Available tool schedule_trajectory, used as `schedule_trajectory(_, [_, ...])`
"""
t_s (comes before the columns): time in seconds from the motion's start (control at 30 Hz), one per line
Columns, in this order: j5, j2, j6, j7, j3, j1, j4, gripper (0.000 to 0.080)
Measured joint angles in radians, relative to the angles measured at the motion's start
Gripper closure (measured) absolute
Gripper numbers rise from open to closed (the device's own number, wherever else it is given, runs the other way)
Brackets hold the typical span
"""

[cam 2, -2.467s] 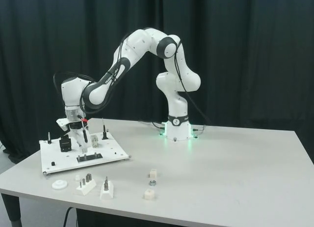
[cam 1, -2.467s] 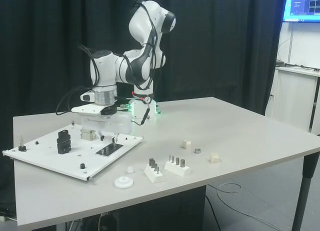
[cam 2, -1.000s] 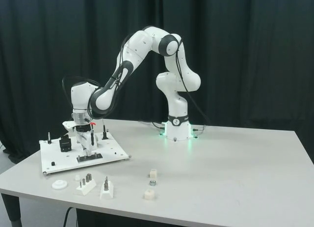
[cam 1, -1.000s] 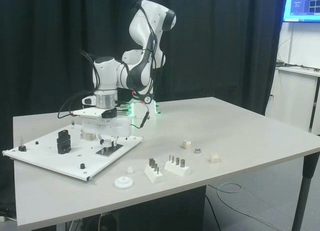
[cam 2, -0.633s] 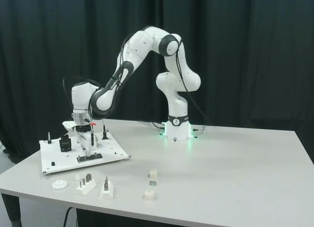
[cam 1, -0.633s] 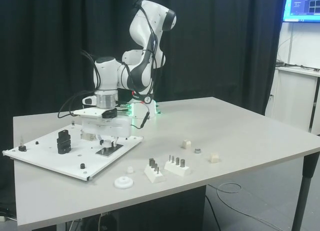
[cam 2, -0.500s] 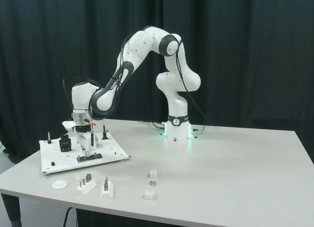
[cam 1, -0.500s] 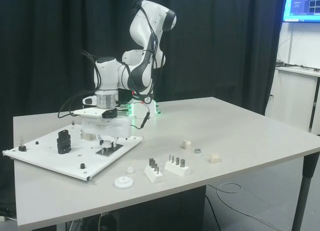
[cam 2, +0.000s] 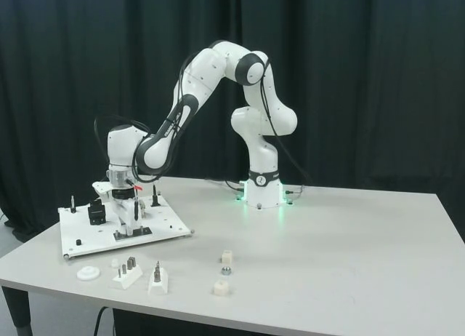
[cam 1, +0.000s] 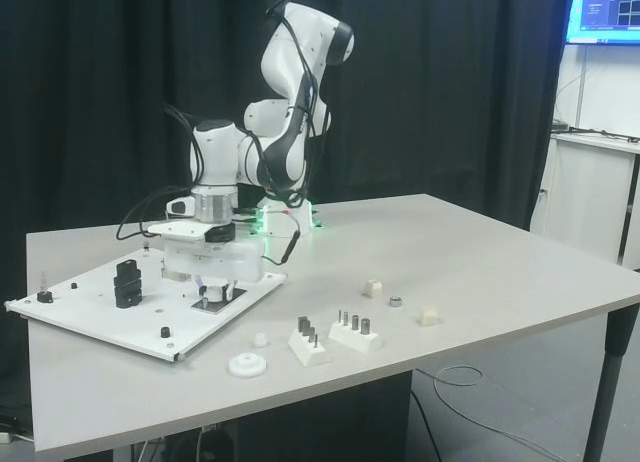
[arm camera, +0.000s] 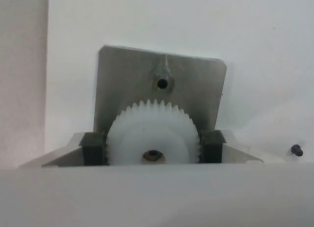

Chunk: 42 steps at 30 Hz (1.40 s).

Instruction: Insert medium gear.

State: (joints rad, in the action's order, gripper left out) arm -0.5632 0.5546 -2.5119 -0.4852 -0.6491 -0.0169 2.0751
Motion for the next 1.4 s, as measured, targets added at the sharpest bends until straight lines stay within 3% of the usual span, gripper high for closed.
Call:
schedule_trajectory(0.23, [-0.012,0.028,0.000,0.000,0.003,0.000,-0.014,0.0405])
schedule_trajectory(1.03, [-0.006,0.032,0.029,0.001,-0.005,-0.005,-0.024,0.0405])
schedule_trajectory(1.07, [-0.006,0.032,0.029,0.001,-0.006,-0.006,-0.024,0.0278])
schedule_trajectory(1.33, [-0.006,0.030,0.032,0.001,-0.006,-0.009,-0.040,0.0278])
schedule_trajectory(1.37, [-0.006,0.029,0.034,0.001,-0.007,-0.009,-0.042,0.0019])
schedule_trajectory(1.4, [-0.006,0.027,0.039,-0.002,-0.007,-0.009,-0.044,0.0019])
